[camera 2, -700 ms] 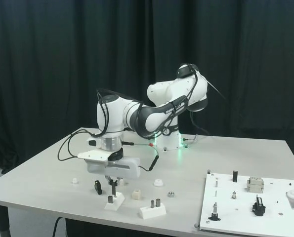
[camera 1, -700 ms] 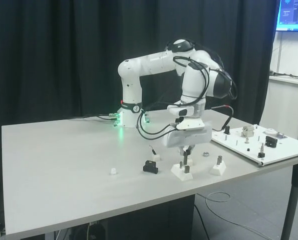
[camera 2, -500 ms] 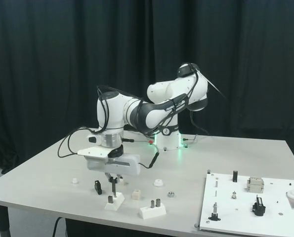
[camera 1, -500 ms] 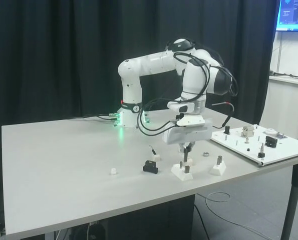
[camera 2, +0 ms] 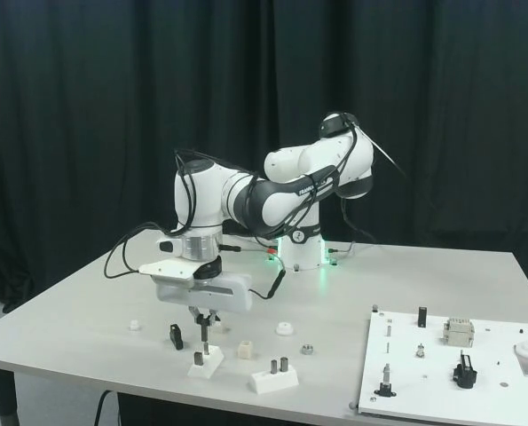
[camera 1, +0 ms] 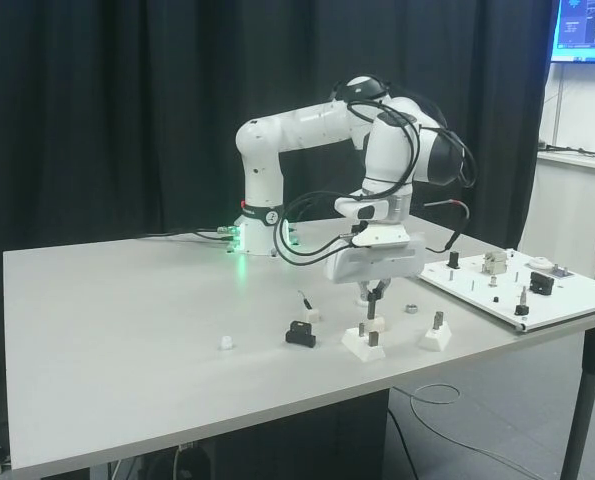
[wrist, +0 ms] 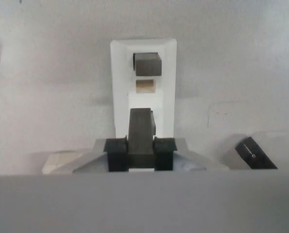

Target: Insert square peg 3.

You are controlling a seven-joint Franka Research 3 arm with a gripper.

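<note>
My pincer was clamped on the square peg, which I held upright above the white peg holder near the table's front edge. In the wrist view, another dark peg stood in the holder's far slot and the middle square slot lay bare. Around the holder were a small black bracket, a white round cap, a second white holder with two pegs and a small nut. A white board with fittings lay well apart at the table's end. Nothing stood between my peg and the holder. I could read no writing.
</note>
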